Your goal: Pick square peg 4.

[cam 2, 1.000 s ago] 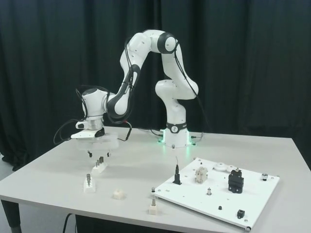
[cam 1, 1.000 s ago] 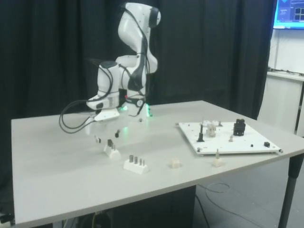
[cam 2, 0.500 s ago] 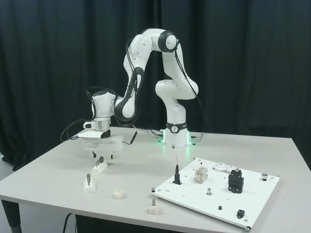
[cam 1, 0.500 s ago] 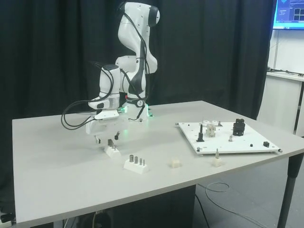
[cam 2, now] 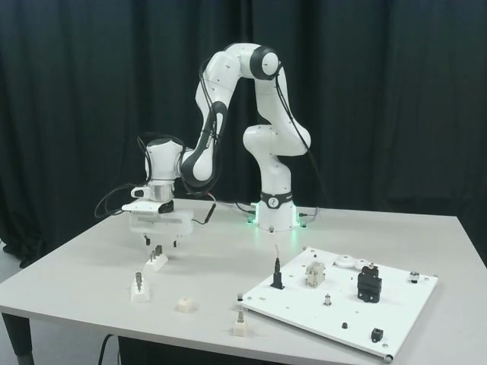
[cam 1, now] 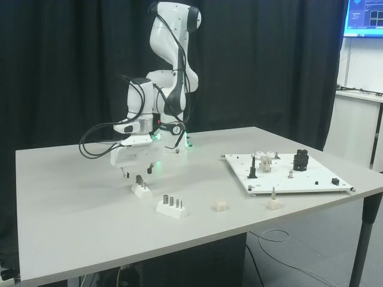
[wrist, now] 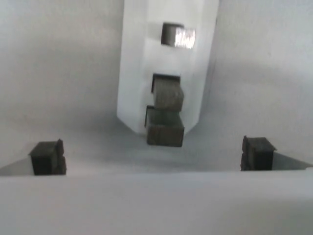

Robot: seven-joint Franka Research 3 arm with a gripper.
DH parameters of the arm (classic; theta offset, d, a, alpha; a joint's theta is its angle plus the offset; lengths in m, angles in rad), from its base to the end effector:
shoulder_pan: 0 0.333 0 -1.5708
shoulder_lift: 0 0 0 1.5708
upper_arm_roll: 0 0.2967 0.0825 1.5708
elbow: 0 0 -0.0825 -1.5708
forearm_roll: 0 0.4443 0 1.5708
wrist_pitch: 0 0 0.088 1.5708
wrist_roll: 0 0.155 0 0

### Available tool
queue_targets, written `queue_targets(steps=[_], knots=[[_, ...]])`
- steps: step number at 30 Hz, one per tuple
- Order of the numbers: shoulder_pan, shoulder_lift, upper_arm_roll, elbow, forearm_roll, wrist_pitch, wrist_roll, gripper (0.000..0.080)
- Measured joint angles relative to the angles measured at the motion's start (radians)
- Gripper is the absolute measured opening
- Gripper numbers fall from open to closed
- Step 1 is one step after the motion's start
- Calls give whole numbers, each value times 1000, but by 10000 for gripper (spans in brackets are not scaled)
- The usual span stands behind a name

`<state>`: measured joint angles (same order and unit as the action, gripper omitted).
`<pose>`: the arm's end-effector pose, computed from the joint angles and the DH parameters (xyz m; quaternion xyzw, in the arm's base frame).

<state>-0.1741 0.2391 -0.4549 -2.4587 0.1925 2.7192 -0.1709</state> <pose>0.4016 -0.3196 0.0963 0.9522 -0.3040 0.0207 0.0200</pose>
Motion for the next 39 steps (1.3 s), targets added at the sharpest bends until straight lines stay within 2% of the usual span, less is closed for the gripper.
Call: queue_targets(steps=[7, 19, 38, 39], knots=[[2, -13, 0, 6, 0, -15, 14, 800], [2, -6, 1, 14, 3, -21, 49, 800], [2, 79, 11, 79, 34, -19, 46, 800], [2, 83, 12, 82, 34, -19, 45, 752]])
